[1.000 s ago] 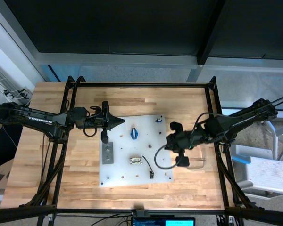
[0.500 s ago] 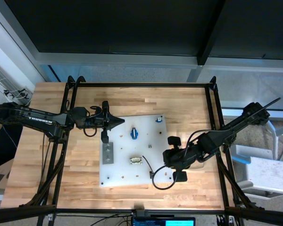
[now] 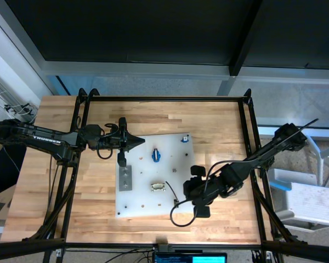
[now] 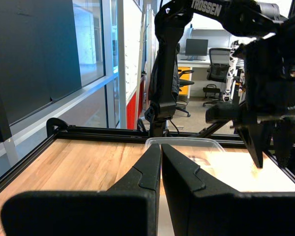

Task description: Remove the USB connector from the USB hub and place in the container

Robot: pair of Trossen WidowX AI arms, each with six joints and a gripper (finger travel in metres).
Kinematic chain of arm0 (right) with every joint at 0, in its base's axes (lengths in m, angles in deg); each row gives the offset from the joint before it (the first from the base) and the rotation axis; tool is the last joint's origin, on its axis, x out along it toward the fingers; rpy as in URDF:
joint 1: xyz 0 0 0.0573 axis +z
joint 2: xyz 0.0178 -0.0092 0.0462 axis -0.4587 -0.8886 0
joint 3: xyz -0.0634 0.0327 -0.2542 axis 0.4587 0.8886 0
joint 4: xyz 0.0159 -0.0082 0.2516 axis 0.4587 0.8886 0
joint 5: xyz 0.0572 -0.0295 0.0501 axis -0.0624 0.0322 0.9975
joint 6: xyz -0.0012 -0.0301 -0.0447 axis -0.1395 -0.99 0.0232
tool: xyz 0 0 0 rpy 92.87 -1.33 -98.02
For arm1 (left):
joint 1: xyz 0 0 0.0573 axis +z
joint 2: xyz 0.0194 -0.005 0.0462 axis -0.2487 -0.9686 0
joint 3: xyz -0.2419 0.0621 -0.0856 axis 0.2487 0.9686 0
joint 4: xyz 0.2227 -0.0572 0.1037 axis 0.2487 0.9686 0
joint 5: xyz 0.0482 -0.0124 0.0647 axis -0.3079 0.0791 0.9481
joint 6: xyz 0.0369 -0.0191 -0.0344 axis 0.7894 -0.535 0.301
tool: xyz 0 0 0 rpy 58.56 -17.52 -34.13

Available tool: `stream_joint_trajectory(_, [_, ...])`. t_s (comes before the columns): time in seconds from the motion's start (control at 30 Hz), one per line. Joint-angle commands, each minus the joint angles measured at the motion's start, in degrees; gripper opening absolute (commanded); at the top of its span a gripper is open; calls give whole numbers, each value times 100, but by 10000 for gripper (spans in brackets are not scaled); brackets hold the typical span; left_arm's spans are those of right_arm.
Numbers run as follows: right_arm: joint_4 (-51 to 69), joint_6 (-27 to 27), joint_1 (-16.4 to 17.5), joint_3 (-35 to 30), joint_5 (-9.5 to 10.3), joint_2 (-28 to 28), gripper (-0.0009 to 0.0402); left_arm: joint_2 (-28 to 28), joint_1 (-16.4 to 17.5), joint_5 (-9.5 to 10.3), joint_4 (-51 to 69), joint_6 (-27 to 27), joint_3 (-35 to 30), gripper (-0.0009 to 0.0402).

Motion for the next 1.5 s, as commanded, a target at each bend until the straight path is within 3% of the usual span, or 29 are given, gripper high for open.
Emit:
stream_joint_trajectory(0.03, [-170,0,9,4,0,-144,156,-2,2,-2,-2,2,0,1])
stream_joint_trajectory(1.07, [-990,-13,-9,7,-7,-1045,154,-2,0,-2,-2,0,0,1])
stream_joint_trajectory(1.5, [-1093,-13,-9,7,-7,-1152,88,-2,0,-2,-2,0,0,1])
